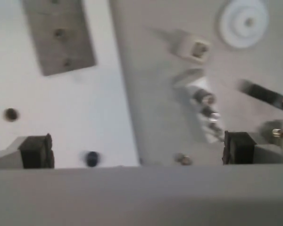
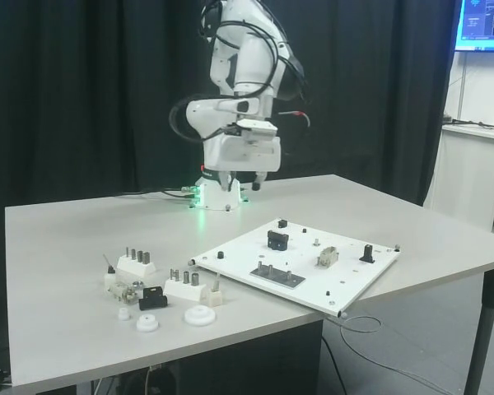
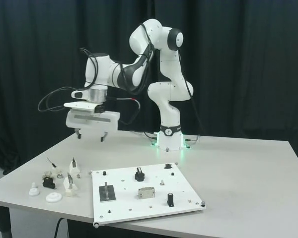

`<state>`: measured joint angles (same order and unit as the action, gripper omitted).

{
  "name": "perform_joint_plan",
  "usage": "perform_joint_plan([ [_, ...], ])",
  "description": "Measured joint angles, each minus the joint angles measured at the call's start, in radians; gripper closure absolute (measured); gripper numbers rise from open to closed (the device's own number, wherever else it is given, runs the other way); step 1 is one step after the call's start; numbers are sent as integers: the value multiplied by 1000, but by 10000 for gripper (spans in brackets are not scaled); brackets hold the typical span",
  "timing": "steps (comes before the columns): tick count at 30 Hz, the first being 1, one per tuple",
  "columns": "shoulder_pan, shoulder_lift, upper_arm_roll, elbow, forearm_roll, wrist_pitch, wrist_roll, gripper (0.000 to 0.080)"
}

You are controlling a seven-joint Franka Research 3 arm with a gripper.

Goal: Pick waterproof.

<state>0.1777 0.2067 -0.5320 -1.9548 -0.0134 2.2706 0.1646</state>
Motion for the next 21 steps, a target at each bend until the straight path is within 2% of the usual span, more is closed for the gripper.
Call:
perform_joint_plan([
  [13, -108, 86, 0, 104, 17, 14, -138, 3],
  [21, -178, 141, 0, 141, 36, 14, -263, 3],
])
